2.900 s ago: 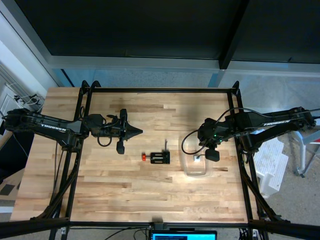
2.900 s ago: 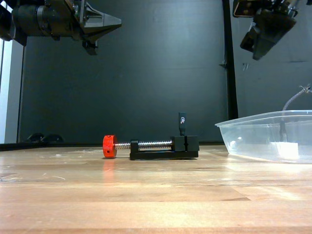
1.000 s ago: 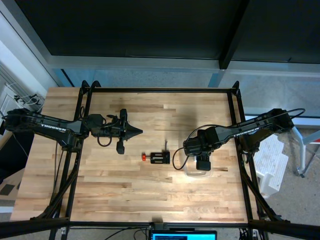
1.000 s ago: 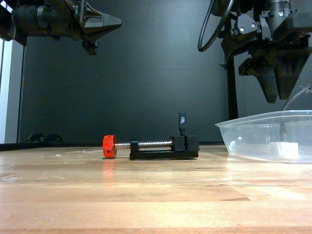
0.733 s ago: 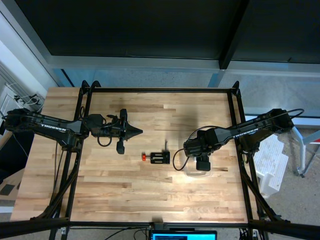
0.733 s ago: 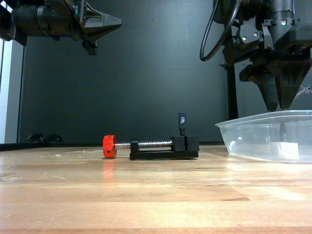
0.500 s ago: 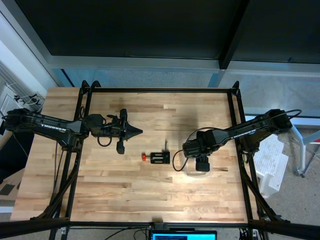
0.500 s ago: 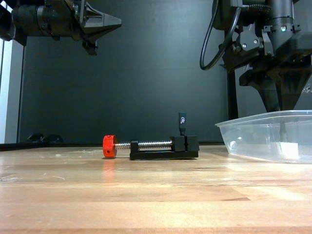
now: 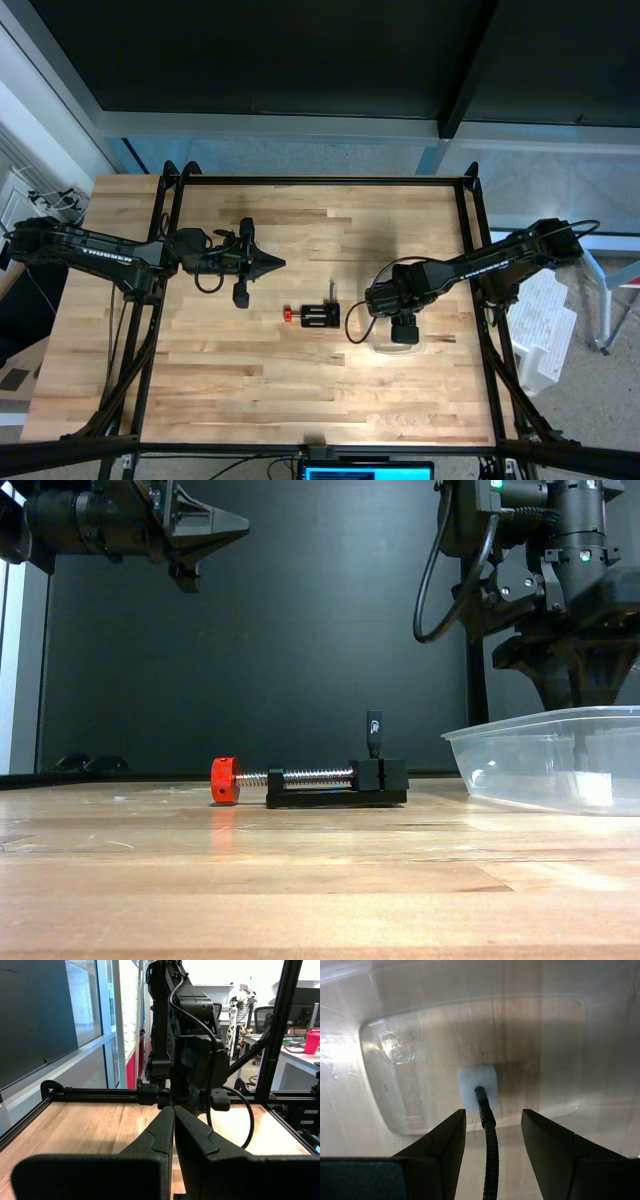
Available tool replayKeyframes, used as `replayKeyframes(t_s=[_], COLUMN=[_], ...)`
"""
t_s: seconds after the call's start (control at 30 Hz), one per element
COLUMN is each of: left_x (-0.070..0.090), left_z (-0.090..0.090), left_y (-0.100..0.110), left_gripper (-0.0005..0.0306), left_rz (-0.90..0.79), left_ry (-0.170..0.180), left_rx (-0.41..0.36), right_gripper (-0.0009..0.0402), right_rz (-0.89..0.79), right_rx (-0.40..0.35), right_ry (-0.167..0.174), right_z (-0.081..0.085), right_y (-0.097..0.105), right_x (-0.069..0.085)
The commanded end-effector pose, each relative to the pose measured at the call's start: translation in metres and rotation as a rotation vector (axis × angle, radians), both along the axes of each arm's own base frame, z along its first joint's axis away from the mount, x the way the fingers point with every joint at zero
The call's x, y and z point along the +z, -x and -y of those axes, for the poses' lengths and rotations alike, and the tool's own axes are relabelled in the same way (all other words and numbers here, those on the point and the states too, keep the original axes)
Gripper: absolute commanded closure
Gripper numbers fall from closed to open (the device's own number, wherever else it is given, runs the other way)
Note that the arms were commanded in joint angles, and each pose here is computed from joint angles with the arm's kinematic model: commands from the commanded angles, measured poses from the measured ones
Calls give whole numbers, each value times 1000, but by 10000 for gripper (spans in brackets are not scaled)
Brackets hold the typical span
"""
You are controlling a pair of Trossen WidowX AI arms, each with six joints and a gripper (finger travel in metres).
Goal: Pick the USB-C connector and install on taskboard
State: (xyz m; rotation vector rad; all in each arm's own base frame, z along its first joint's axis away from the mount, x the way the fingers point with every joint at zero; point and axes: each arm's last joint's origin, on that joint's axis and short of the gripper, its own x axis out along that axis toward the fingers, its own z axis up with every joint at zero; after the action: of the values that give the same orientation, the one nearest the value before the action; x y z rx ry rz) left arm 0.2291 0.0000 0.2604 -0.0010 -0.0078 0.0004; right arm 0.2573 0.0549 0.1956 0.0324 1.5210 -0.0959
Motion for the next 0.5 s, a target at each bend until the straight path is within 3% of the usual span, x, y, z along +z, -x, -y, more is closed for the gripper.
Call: replayKeyframes(t_s=[0.03, 0.5], left_x=[0, 0], left_z=[0, 0], left_y=[0, 0], left_gripper=[300, 300], left_rz=[0, 0], left_ry=[0, 0], left_rx=[0, 0], right_gripper=[244, 245], right_rz=[4, 16], right_rx=[-1, 3], right_ry=[-2, -4], right_z=[0, 1], right_y=[1, 2], right_x=[-4, -11])
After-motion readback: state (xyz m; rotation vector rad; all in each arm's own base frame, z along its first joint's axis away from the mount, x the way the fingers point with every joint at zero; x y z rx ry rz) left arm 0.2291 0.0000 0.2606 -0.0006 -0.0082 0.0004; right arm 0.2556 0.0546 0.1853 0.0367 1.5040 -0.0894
